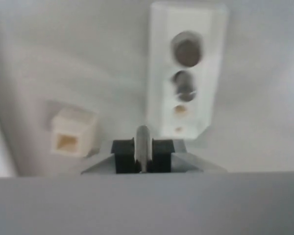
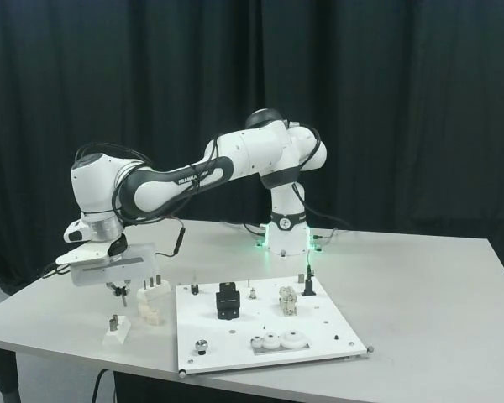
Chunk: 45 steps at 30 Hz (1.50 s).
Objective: Insert round peg 2.
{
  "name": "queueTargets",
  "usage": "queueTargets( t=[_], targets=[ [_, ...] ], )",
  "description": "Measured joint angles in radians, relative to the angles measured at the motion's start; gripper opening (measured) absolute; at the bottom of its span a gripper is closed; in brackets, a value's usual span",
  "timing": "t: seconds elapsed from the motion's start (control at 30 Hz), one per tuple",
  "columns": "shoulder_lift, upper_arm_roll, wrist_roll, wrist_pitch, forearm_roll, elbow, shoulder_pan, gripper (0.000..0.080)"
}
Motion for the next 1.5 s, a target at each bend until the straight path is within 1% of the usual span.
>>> queueTargets(
  t=[0.23,0.37,0.5,0.57,0.67,0.8,0.97,1.07,1.23,1.37,1.5],
  targets=[
    [0.0,-0.034,0.029,-0.13,-0.008,-0.012,0.024,0.007],
    [0.0,-0.057,0.043,-0.203,-0.015,-0.041,0.053,0.007],
    [0.0,-0.083,0.045,-0.26,-0.02,-0.102,0.101,0.007],
    [0.001,-0.096,0.045,-0.279,-0.022,-0.144,0.133,0.007],
    [0.001,-0.119,0.044,-0.296,-0.023,-0.225,0.194,0.007],
    [0.005,-0.157,0.024,-0.298,-0.023,-0.354,0.294,0.007],
    [0.025,-0.221,-0.02,-0.279,-0.01,-0.524,0.435,0.007],
    [0.036,-0.256,-0.026,-0.245,-0.003,-0.626,0.524,0.007],
    [0.033,-0.291,-0.026,-0.174,-0.001,-0.773,0.661,0.007],
    [0.03,-0.314,-0.025,-0.128,0.0,-0.868,0.761,0.007],
    [0.021,-0.331,-0.014,-0.089,0.002,-0.947,0.852,0.007]
  ],
)
